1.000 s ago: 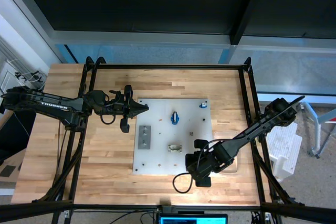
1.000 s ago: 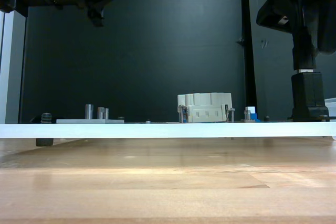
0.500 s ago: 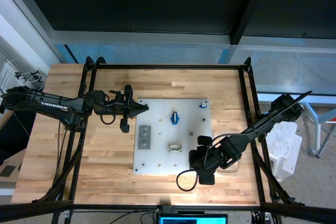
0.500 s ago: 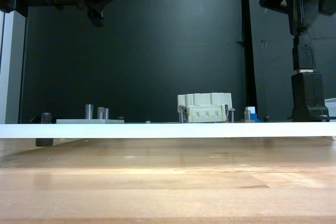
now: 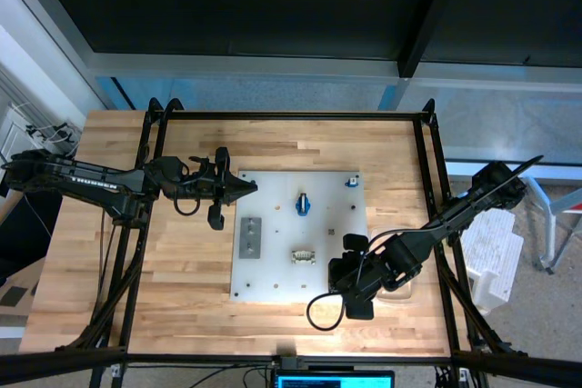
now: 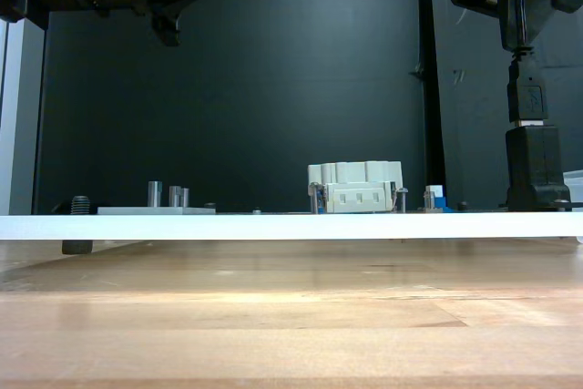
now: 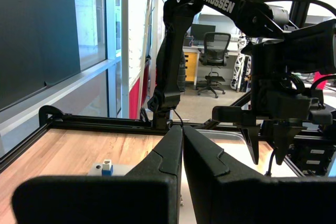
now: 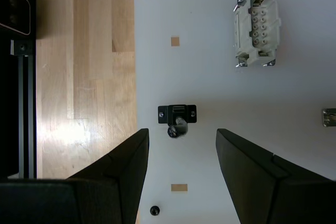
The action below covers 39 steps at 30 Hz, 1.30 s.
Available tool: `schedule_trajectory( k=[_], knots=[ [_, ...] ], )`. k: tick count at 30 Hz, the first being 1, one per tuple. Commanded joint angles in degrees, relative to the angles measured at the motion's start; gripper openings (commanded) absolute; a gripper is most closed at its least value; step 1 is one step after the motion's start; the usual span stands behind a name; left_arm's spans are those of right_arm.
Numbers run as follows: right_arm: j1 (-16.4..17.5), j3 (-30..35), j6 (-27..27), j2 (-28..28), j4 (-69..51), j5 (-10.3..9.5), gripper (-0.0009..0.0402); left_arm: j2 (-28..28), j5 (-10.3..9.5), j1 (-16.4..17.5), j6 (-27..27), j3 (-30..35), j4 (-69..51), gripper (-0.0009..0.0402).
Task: Pick the USB connector and install on taskboard
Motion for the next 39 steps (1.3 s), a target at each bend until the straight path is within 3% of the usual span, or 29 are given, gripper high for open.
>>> schedule_trajectory(
  k=[1, 12, 27, 35, 37, 39],
  knots=[
    [-0.2, 0.0, -0.2, -1.8, -2.2, 0.00, 0.0177, 0.0, 0.00, 0.0, 0.0, 0.0, 0.0, 0.0000],
    [-5.0, 0.0, -4.4, -8.5, -6.5, 0.26, 0.0158, 0.0, 0.02, 0.0, 0.0, 0.0, 0.0, 0.0000],
    [-19.8, -0.2, -18.6, -15.2, -6.7, 0.13, -0.0004, 0.0, 0.02, 0.0, 0.0, 0.0, 0.0, 0.0000],
    [-26.4, -1.0, -24.5, -17.9, -1.8, 0.02, -0.0001, 0.0, 0.02, 0.0, 0.0, 0.0, 0.0, 0.0000],
    [-27.9, -2.2, -25.4, -18.9, 1.5, -0.55, 0.0000, 0.0, 0.00, 0.0, 0.0, 0.0, 0.0, 0.0000],
    [-29.1, -4.0, -26.8, -20.3, 5.3, -2.89, 0.0000, 0.0, 0.00, 0.0, 0.0, 0.0, 0.0, 0.0000]
  ],
)
